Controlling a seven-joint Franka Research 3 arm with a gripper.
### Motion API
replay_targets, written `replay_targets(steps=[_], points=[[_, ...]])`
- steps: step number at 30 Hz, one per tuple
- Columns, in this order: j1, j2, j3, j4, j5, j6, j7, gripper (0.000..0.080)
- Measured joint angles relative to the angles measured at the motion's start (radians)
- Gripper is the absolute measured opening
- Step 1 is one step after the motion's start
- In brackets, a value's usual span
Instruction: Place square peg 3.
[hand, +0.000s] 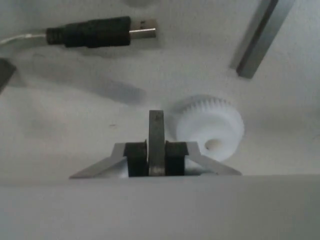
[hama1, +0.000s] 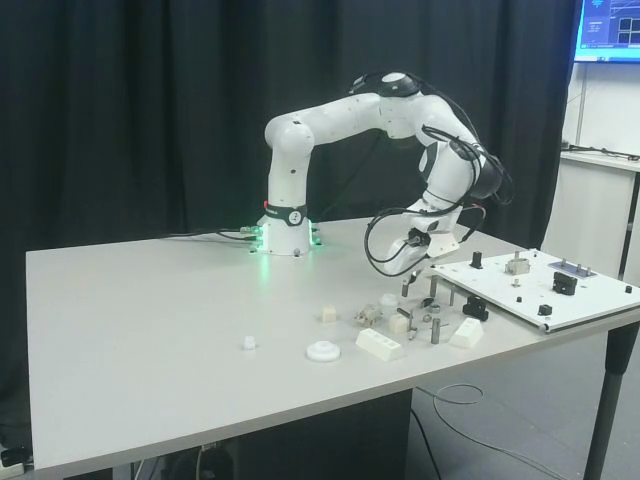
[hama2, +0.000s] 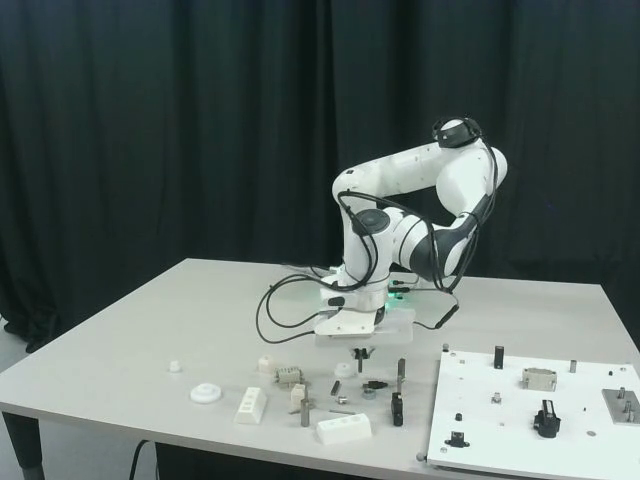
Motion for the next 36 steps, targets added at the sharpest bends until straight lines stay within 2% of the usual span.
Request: replay_targets(steps=[12,26,27,31,32,36], points=[[-0.015,0.005,0.021,-0.001,0.03,0.015,-0.012,0.0072],[-0.016,0.005,0.024,-0.001,0.033,0.026,-0.014,0.0072],[-0.016,0.005,0.022,0.0,0.033,0.026,-0.014,0.0475],[-0.015,0.005,0.011,0.001,0.033,0.024,-0.014,0.0475],[-0.015,0.005,0.009,0.002,0.033,0.023,-0.014,0.0711],[-0.015,0.005,-0.003,0.005,0.031,0.016,-0.014,0.0711]])
